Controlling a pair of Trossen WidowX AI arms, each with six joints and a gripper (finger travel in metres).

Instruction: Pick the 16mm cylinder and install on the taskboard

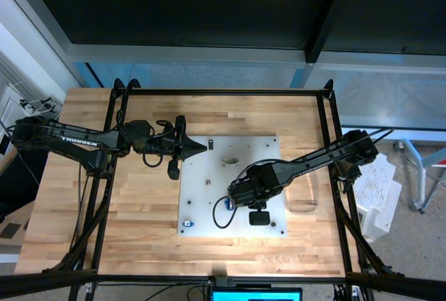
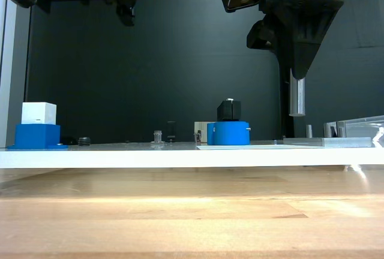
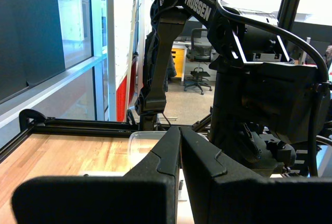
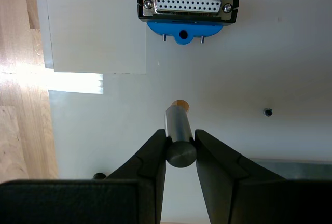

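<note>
High view: I watched the right gripper (image 1: 240, 196) point down over the middle of the taskboard (image 1: 209, 207), its arm reaching in from the right above a clear tray (image 1: 306, 196). The wrist hid the 16mm cylinder from this angle. The left gripper (image 1: 201, 148) hung level at the board's far-left corner, over the wooden table (image 1: 125, 231).

Low view: the 16mm cylinder (image 2: 296, 94) hung upright from the right gripper (image 2: 297, 72), its lower end clear of the taskboard (image 2: 150, 157). It sat to the right of a round blue fitting (image 2: 231, 133). A blue block (image 2: 37, 136) with a white cube on top stood at the board's left end. The left gripper (image 2: 126, 10) was high up on the left.

Left wrist view: I saw the left gripper (image 3: 180, 162) with its 2 fingers pressed together and nothing between them. The right arm (image 3: 207, 14) rose beyond it, behind the clear tray (image 3: 140, 141).

Right wrist view: the right gripper (image 4: 180, 142) was clamped on the 16mm cylinder (image 4: 177, 123), 1 finger on each side. The cylinder pointed at the white taskboard (image 4: 285, 68). A small tan hole (image 4: 180, 102) showed just past its far end. A blue-framed connector (image 4: 188, 9) lay farther along the board, and a small dark screw (image 4: 267, 112) sat off to one side.
</note>
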